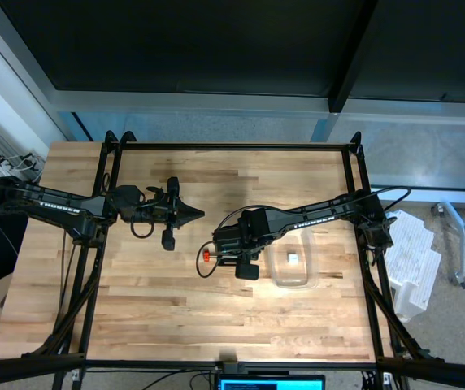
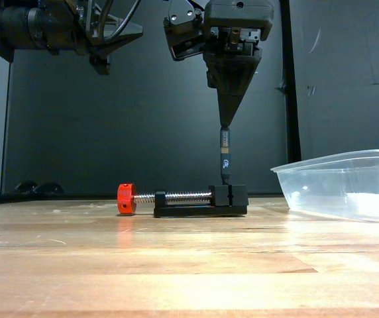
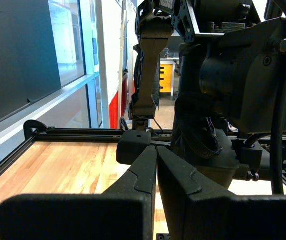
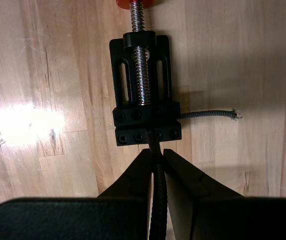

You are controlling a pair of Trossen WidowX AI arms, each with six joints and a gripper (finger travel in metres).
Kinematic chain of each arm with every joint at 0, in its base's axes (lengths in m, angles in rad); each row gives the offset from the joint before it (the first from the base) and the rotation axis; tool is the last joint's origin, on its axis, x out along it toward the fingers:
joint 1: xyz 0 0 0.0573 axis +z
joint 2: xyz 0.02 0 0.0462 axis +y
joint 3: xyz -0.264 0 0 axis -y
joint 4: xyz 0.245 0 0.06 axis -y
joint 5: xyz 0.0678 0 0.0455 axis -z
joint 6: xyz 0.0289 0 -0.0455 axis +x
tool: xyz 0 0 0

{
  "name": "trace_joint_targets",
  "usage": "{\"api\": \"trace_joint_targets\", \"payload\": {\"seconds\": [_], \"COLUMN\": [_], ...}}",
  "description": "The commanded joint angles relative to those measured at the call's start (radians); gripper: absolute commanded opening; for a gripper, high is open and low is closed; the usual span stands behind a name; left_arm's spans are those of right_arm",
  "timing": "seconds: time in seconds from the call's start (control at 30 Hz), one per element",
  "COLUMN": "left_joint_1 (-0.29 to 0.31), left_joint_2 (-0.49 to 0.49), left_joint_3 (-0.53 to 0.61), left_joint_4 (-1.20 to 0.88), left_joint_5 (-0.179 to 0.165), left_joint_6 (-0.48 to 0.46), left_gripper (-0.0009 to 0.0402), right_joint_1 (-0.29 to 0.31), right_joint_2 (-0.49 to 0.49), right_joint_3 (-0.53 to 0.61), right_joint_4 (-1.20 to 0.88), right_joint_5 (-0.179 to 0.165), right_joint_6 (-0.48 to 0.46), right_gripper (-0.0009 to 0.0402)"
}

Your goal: Pick the USB-C connector and install on taskboard

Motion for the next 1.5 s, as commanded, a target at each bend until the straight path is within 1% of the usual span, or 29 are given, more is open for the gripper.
{"api": "trace_joint_targets", "payload": {"seconds": [0.03,0.1,0.7,0.83,1.0,1.5], "left_joint_1": [0.0,0.0,0.0,0.0,0.0,0.0], "left_joint_2": [0.0,0.0,0.0,0.0,0.0,0.0], "left_joint_3": [0.0,0.0,0.0,0.0,0.0,0.0], "left_joint_4": [0.0,0.0,0.0,0.0,0.0,0.0], "left_joint_5": [0.0,0.0,0.0,0.0,0.0,0.0], "left_joint_6": [0.0,0.0,0.0,0.0,0.0,0.0], "left_gripper": [0.0,0.0,0.0,0.0,0.0,0.0], "right_joint_1": [0.0,0.0,0.0,0.001,0.0,0.006], "right_joint_2": [0.003,0.002,-0.014,-0.024,-0.035,-0.04], "right_joint_3": [-0.016,-0.023,-0.025,-0.027,-0.043,-0.044], "right_joint_4": [0.011,0.019,0.008,0.006,0.011,0.02], "right_joint_5": [-0.01,-0.016,-0.013,0.006,0.004,0.003], "right_joint_6": [0.001,0.006,0.01,0.01,0.021,0.015], "right_gripper": [0.0,0.0,0.0,0.0,0.0,0.0]}}
